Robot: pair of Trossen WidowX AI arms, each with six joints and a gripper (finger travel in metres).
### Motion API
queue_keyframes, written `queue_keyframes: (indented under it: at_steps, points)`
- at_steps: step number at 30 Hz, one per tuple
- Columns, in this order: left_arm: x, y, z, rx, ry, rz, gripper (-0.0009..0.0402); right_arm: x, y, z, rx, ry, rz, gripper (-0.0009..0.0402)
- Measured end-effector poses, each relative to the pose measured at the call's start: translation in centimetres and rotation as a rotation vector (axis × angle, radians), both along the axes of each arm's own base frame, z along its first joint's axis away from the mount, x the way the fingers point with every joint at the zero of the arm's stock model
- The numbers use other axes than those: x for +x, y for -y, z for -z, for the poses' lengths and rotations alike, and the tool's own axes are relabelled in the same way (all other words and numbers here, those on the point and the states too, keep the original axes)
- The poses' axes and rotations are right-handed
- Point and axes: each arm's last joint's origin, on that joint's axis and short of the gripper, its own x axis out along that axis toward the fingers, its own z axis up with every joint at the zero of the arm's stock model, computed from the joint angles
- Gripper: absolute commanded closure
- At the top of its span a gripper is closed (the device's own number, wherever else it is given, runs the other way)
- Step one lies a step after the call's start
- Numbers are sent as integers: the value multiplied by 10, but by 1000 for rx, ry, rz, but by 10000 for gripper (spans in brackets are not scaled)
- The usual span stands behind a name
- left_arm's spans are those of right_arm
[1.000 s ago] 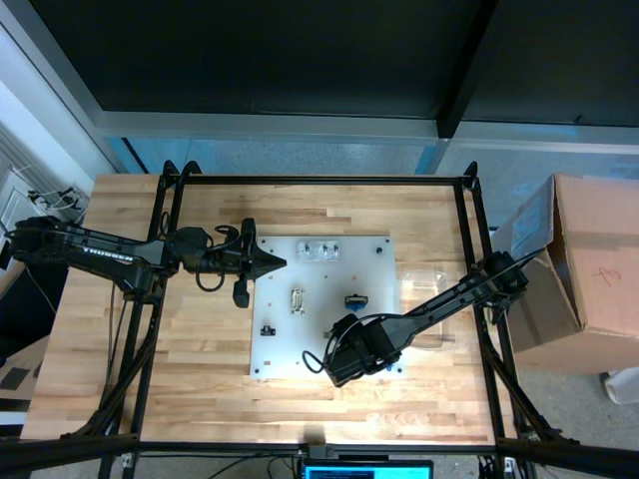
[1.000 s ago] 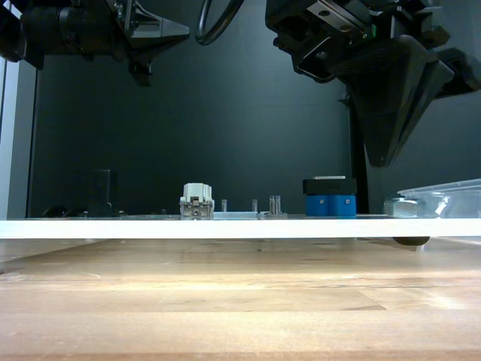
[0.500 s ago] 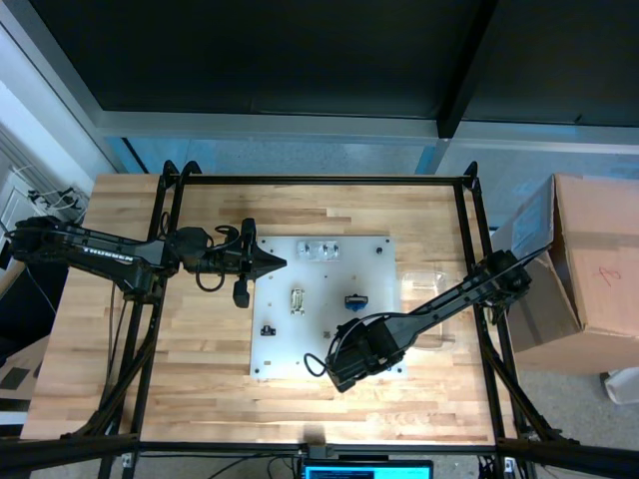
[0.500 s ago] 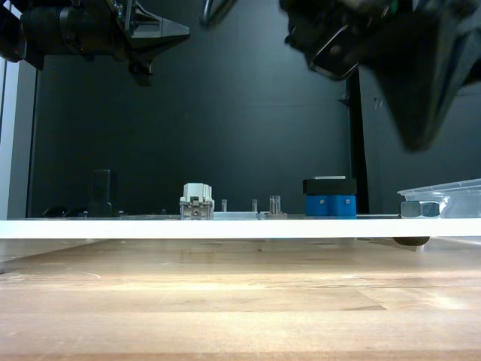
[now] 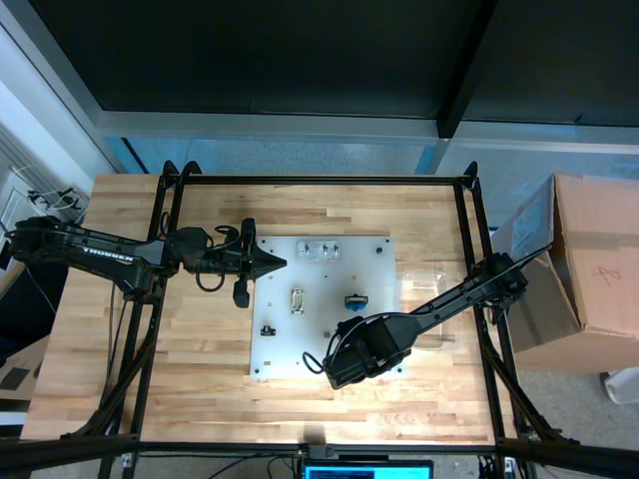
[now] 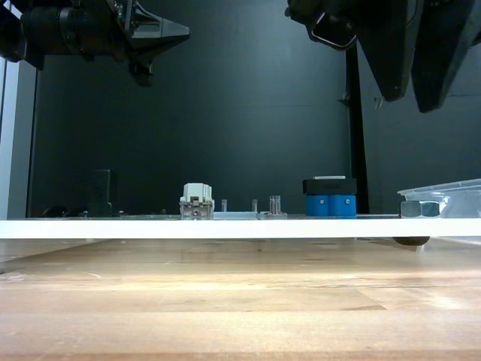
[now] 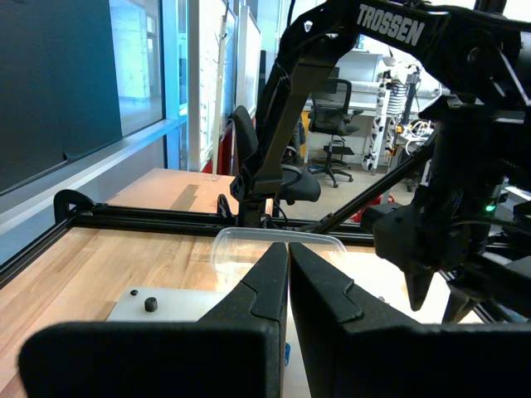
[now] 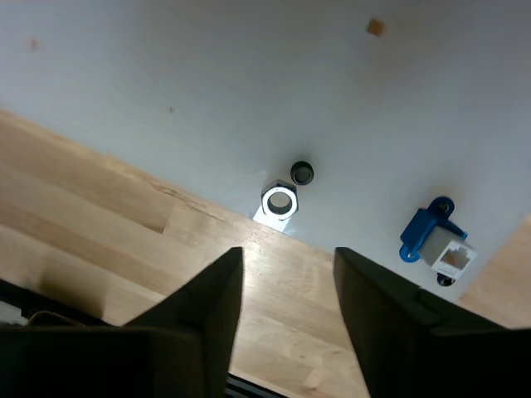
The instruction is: Unfasten the M12 nut and place it in the container
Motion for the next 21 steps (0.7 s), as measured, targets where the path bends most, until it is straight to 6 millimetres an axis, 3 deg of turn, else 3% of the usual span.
queue_keyframes:
  at_steps: [8,21]
  points:
    - [0,0,0,0,0,0,393,13,-7,30,-4,-17,-179,149]
    - [0,0,0,0,0,0,393,15,-7,48,-26,-46,-204,180]
